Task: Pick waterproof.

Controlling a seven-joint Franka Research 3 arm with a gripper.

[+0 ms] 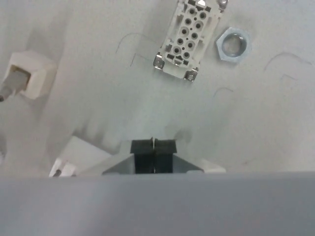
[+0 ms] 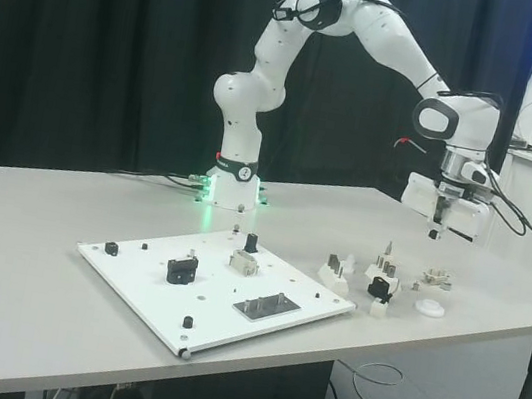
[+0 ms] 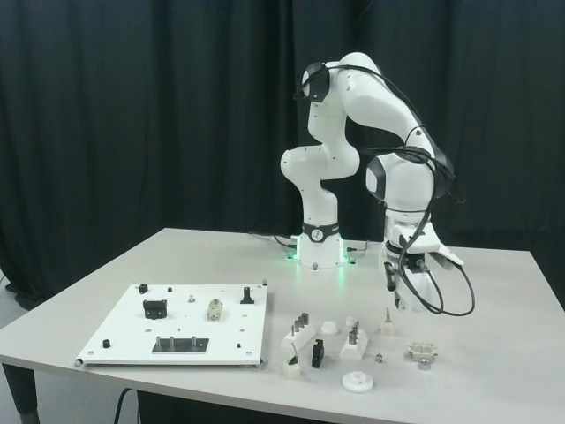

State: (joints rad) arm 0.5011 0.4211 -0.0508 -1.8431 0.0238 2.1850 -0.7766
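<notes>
My gripper (image 1: 153, 156) hangs above the table with its black fingers pressed together and nothing between them. It also shows in the first room view (image 2: 436, 226) and in the second room view (image 3: 391, 284). Below it on the grey table lie a white multi-pin connector insert (image 1: 184, 39) with corner screws and a hex nut (image 1: 233, 44) right beside it. A small white block with a grey stub (image 1: 29, 73) sits apart from them. Another white part (image 1: 78, 155) lies close under the fingers, partly hidden. None of the parts carries a marking that shows it is waterproof.
Several white holders with pins (image 3: 298, 334) and a black piece (image 3: 317, 353) stand near the table's front edge, with a white disc (image 3: 357, 381) in front of them. A white assembly board (image 2: 211, 292) with black and grey fittings lies to the side. The arm's base (image 3: 320, 247) is behind.
</notes>
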